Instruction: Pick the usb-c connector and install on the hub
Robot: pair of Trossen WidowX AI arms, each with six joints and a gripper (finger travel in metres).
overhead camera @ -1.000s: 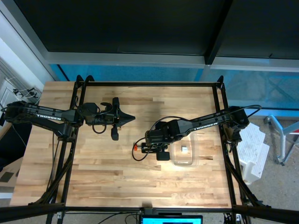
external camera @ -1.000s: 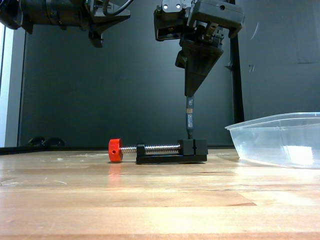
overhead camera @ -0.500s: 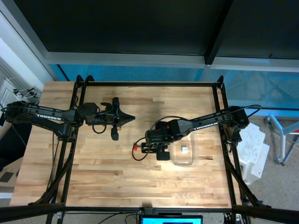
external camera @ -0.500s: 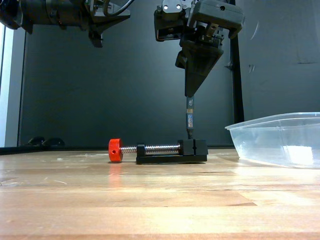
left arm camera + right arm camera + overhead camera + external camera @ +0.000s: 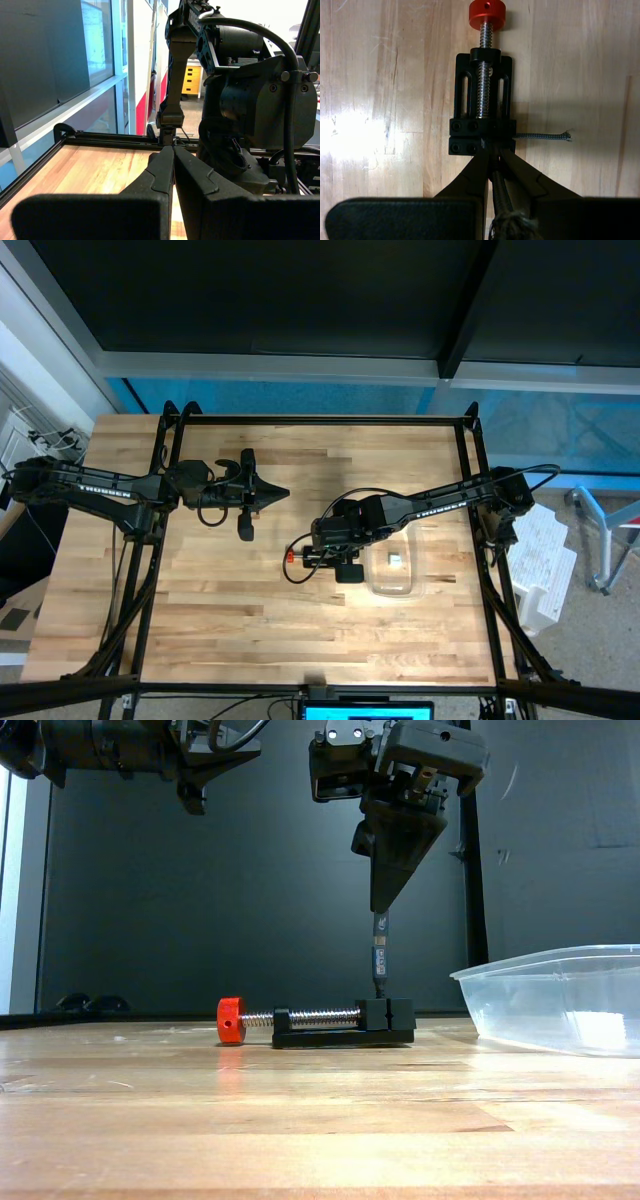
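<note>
The right gripper (image 5: 379, 903) points straight down over mid-table (image 5: 250, 640), fingers pinched on the connector (image 5: 379, 958). The left gripper (image 5: 284, 493) hangs level, high toward the far left corner, fingers pressed together.

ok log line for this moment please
right gripper: shut on usb-c connector, upright | connector tip: at top of hub | left gripper: shut, parked raised at left
</note>
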